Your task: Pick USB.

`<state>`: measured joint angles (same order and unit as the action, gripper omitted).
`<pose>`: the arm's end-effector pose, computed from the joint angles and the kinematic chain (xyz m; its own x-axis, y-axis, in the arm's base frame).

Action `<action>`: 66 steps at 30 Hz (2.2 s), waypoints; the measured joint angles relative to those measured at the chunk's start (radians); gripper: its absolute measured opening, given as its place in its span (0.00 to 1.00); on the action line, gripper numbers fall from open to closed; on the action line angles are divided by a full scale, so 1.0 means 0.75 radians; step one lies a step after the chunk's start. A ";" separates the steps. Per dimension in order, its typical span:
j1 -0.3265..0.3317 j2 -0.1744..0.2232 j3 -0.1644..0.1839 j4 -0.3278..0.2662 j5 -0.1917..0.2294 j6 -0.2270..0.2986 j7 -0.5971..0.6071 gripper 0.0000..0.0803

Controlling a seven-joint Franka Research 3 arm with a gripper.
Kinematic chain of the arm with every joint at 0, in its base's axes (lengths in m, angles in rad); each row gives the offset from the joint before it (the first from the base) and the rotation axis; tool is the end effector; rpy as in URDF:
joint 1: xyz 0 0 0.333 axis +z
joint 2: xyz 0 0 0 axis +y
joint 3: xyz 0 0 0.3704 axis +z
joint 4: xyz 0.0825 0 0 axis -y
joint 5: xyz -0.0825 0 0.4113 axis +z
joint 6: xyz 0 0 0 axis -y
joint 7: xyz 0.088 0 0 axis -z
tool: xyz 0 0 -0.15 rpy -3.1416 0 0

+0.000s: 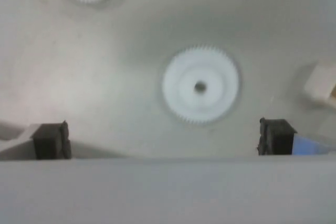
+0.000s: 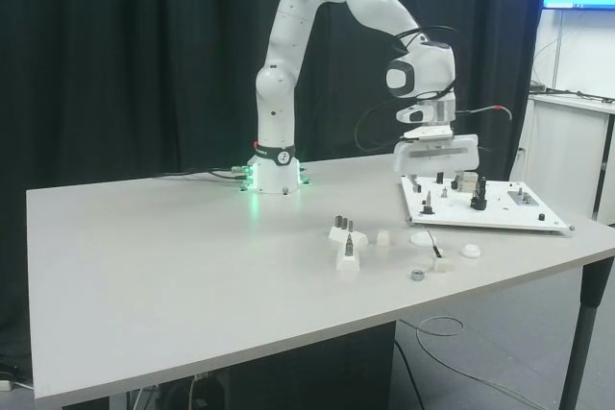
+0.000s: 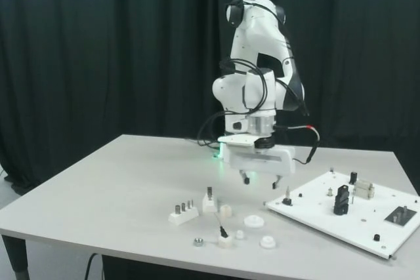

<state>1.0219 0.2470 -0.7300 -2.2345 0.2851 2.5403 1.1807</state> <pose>0.5623 0.1745 0.2894 0.4624 -0.8863 0.0263 -0.8769 -0.4614 -0.1344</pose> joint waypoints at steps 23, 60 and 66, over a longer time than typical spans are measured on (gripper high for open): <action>-0.114 0.160 0.004 0.098 0.002 0.148 -0.960 1.00; -0.665 0.351 0.403 0.380 0.059 0.035 -1.653 1.00; -0.715 0.390 0.442 0.439 0.059 0.001 -1.686 1.00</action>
<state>0.4859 0.5392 -0.3985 -1.9049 0.3295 2.5411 -0.0840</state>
